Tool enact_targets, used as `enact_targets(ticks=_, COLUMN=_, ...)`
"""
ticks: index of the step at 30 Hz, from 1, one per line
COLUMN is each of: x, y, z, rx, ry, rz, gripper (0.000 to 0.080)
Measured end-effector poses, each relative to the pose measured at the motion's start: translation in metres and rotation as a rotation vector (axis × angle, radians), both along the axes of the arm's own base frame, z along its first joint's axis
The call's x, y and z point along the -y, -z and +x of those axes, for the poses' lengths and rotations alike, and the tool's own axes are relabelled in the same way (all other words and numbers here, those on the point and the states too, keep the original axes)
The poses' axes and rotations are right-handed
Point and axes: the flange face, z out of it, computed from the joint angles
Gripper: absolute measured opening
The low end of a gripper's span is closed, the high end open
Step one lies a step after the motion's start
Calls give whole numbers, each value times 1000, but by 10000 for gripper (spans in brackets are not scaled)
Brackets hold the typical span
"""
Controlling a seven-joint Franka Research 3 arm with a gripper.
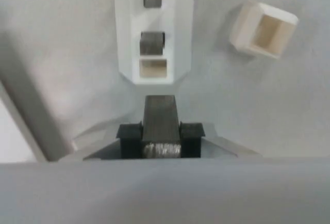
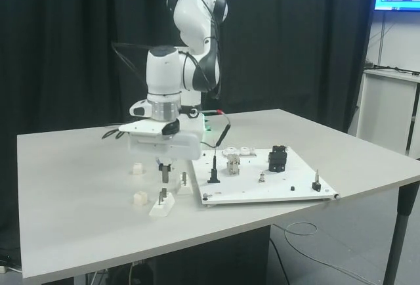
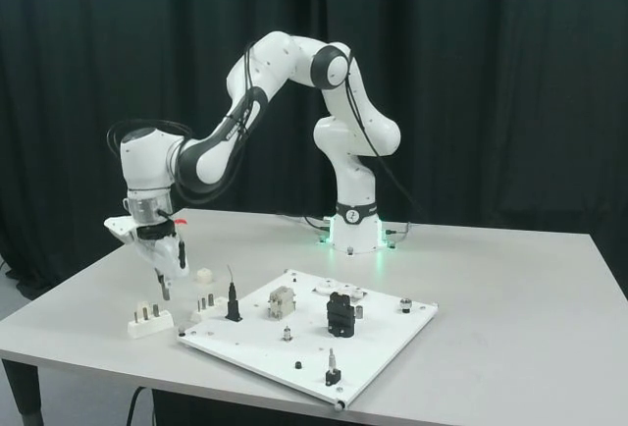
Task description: Insert square peg 4.
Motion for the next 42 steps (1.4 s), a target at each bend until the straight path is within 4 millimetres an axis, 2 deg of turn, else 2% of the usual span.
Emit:
enact_targets(ticks=6, x=0, y=-15, z=-3, rx=-3, ry=3, rz=3, gripper=150)
enact_targets(ticks=13, x=1, y=-23, z=-3, rx=-1, ry=3, rz=-6, gripper=150)
enact_targets(ticks=42, x=-3, y=-24, z=0, rx=13, ry=17, rz=-12, gripper=150)
